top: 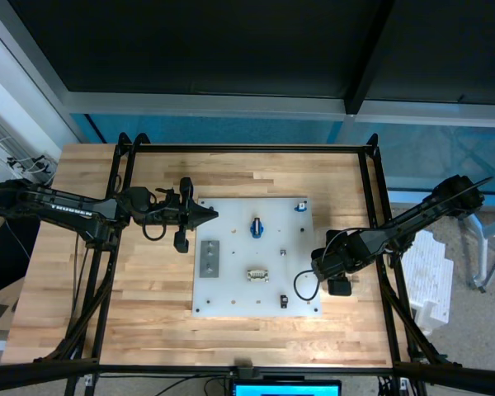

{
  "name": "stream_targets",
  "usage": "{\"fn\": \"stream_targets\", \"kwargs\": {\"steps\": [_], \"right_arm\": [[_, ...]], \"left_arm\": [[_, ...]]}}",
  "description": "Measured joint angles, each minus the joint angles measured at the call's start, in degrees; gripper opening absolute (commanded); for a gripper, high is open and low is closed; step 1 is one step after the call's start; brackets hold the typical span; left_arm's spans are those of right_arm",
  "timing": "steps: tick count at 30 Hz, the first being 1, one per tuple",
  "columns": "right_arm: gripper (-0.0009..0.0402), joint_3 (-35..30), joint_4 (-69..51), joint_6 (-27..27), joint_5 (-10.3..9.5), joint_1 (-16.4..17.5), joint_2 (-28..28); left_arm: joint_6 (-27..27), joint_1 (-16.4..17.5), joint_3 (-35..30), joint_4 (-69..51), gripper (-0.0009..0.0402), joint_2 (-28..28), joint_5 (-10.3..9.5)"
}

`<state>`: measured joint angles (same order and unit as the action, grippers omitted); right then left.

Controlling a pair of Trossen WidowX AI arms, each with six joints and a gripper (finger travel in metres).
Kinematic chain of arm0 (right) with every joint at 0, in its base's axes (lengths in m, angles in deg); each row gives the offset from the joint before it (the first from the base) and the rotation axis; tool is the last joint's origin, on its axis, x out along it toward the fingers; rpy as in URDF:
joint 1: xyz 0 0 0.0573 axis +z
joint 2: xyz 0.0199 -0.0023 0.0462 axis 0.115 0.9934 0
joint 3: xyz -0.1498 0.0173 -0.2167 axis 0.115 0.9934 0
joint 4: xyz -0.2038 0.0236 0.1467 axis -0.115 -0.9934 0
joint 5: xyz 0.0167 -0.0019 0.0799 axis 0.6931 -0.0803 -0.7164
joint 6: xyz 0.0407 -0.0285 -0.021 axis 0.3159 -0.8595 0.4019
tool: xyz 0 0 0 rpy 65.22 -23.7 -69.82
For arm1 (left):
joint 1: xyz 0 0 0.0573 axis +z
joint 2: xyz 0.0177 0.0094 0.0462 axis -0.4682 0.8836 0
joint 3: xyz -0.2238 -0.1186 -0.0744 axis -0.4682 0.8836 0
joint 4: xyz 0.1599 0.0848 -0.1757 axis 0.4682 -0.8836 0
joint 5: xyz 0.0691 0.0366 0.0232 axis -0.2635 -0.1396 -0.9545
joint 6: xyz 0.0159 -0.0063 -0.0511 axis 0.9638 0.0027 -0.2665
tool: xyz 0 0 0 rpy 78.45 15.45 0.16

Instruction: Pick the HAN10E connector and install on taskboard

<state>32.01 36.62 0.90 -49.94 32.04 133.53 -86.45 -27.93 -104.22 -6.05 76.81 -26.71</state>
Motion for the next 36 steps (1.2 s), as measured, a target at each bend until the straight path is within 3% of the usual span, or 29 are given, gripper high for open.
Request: {"fn": "stream_targets", "kwargs": {"steps": [15, 36], "right_arm": [[0.0300, 3.6, 4.7, 0.0, 0.00, -0.1, 0.0], [0.0139, 3.8, 5.1, -0.9, -0.44, -0.1, -0.2]], "left_arm": [[0.0, 0.0, 0.0, 0.0, 0.0001, 0.0, 0.02], [0.0, 0.0, 0.0, 0.0, 0.0001, 0.0, 0.00]]}}
